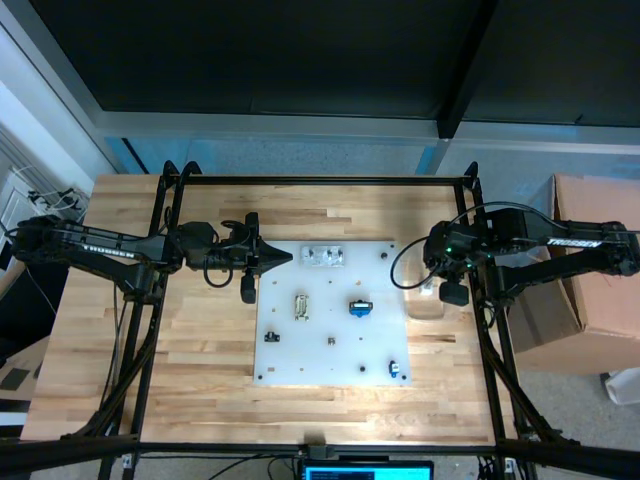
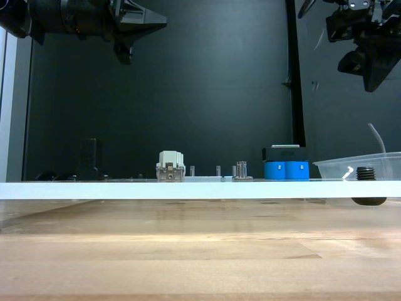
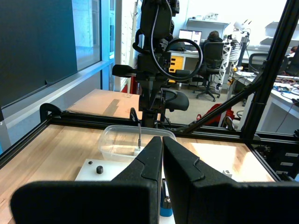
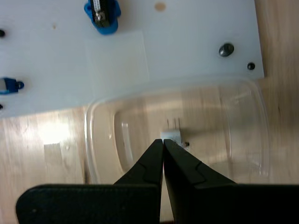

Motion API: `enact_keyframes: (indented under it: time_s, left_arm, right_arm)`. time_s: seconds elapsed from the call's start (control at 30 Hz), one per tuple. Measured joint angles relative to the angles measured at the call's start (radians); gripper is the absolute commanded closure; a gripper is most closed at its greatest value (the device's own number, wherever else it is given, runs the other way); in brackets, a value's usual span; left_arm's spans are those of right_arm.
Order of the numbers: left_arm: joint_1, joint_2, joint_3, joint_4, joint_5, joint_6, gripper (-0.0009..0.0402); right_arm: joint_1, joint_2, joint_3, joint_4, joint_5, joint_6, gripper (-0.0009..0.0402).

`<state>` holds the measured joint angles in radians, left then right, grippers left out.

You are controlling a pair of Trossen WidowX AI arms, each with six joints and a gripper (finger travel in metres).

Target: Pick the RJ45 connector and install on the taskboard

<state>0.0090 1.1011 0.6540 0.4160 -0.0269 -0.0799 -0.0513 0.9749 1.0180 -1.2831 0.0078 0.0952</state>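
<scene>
The left arm [image 1: 100,250] reached in over the wooden table [image 1: 150,360], with white "TROSSEN" lettering along its link. The left gripper [image 3: 162,138] hung high in the air, level and pointing inward by the far left corner of the white task board [image 1: 300,350]; its fingers were pressed together with nothing between them.

On the board stood a cream connector housing [image 1: 300,307], then a blue fitting [image 1: 360,308], and a smaller blue piece [image 1: 396,370] near the near right corner.

Just beside the board's right edge lay a clear plastic tray [image 4: 88,140]. The RJ45 connector [image 4: 171,135] lay free inside it (a small pale plug, with a thin stub of cable rising from it in the low view), clear of the board.

The right gripper [image 4: 163,140] hung well above the tray, pointing down at the connector, its fingers closed on each other and holding nothing. The right arm [image 1: 580,243] also read "TROSSEN". A cardboard box [image 1: 590,270] stood beyond the table's right edge.
</scene>
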Motion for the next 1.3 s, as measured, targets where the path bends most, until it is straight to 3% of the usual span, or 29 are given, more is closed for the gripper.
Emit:
enact_keyframes:
  time_s: [0.47, 0.9, 1.3]
  left_arm:
    - [0.000, 0.000, 0.000, 0.000, 0.000, 0.000, 0.0393]
    - [0.000, 0.000, 0.000, 0.000, 0.000, 0.000, 0.0393]
    - [0.000, 0.000, 0.000, 0.000, 0.000, 0.000, 0.0393]
  right_arm:
    - [0.002, 0.002, -0.007, -0.008, 0.000, 0.003, 0.0390]
    - [0.003, 0.003, -0.076, 0.030, 0.014, 0.004, 0.0279]
    - [0.003, 0.003, -0.176, 0.091, 0.019, 0.003, 0.0258]
